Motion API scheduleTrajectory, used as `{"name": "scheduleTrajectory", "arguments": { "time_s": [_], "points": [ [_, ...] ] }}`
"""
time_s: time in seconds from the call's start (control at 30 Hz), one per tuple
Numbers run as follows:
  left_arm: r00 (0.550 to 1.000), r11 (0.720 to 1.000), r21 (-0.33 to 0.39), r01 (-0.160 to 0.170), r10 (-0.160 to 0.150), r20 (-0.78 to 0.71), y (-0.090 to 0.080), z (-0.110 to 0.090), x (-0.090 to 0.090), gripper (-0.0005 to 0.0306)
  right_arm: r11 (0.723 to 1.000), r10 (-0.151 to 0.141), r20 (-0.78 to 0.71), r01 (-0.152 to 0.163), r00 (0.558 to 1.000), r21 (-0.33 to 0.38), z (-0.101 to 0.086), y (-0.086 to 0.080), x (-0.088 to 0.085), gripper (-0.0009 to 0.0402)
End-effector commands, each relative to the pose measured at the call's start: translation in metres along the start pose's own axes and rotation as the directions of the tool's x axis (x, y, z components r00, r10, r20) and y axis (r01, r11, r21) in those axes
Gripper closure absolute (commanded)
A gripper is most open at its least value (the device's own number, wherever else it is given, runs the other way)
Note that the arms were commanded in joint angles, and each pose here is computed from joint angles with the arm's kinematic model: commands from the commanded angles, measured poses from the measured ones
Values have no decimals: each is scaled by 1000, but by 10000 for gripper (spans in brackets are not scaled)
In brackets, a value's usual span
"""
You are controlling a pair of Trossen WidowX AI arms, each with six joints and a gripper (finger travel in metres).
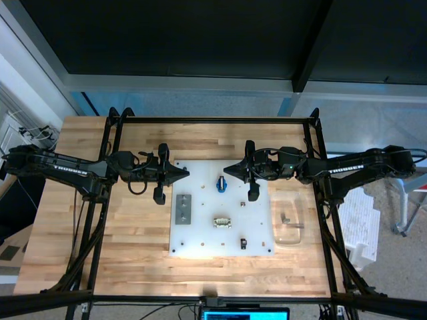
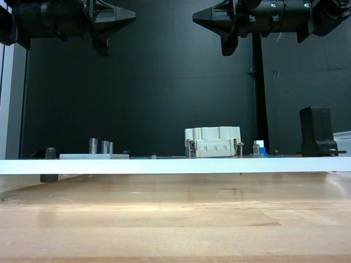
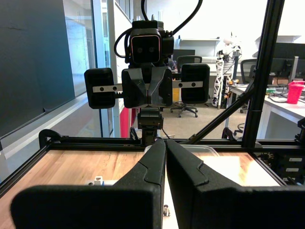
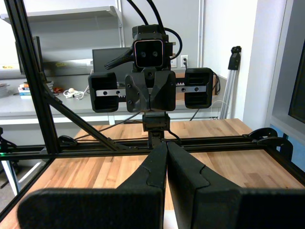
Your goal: Pick the 16mm bar and install on taskboard
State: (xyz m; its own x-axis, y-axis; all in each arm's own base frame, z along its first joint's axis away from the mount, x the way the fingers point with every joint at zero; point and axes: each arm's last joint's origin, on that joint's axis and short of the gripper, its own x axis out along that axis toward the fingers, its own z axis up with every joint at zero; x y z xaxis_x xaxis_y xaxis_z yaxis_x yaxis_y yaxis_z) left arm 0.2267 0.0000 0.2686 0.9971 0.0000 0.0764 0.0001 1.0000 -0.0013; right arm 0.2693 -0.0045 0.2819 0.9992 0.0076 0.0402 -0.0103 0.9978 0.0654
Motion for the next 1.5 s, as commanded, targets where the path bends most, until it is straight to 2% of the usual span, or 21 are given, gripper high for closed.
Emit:
{"name": "scheduleTrajectory", "arguments": {
  "time_s": [0.03, 0.1, 0.13, 0.47, 0.57, 0.6, 0.67, 0.77, 0.97, 1.13, 1.27, 1.4, 1.5],
  "points": [
    [1000, 1000, 0, 0, 0, 0, 0, 0, 0, 300, 1000, -1, 0, 1, 1000, 0, 0, 0, 0, 393],
    [1000, 1000, 0, 0, 0, 0, 0, 0, 0, 300, 1000, -31, 27, 31, 999, -1, 2, -1, 0, 393],
    [1000, 1000, 0, 0, 0, 0, 0, 0, 0, 300, 999, -37, 28, 37, 999, -1, 2, -1, 0, 393],
    [1000, 1000, 0, 0, 0, 0, 0, 0, 0, 300, 1000, -30, 9, 30, 999, 1, 1, -1, 0, 393],
    [1000, 1000, 0, 0, 0, 0, 0, 0, 0, 300, 1000, 12, 2, -12, 1000, 1, 1, 1, -1, 393],
    [1000, 1000, 0, 0, 0, 0, 0, 0, 0, 300, 1000, 17, 0, -17, 1000, 2, 1, 1, -1, 393],
    [1000, 1000, 0, 0, 0, 0, 0, 0, 0, 300, 1000, 15, -7, -15, 1000, 4, 3, 1, -4, 393],
    [1000, 1000, 0, 0, 0, 0, 0, 0, 0, 300, 1000, -12, -37, 12, 999, 3, 4, 0, -9, 393],
    [1000, 1000, 0, 0, 0, 0, 0, 0, 0, 300, 1000, -14, -140, 18, 990, 22, 2, 2, -19, 393],
    [1000, 1000, 0, 0, 0, 0, 0, 0, 0, 300, 999, -15, -269, 26, 963, 40, -4, 3, -26, 393],
    [1000, 1000, 0, 0, 0, 0, 0, 0, 0, 300, 999, 2, -387, 10, 922, 31, -1, 11, -27, 393],
    [1000, 1000, 0, 0, 0, 0, 0, 0, 0, 300, 1000, -9, -464, 15, 886, 9, 4, 20, -29, 393],
    [1000, 1000, 0, 0, 0, 0, 0, 0, 0, 300, 1000, 3, -539, -2, 843, 4, 6, 27, -33, 393]
  ]
}}
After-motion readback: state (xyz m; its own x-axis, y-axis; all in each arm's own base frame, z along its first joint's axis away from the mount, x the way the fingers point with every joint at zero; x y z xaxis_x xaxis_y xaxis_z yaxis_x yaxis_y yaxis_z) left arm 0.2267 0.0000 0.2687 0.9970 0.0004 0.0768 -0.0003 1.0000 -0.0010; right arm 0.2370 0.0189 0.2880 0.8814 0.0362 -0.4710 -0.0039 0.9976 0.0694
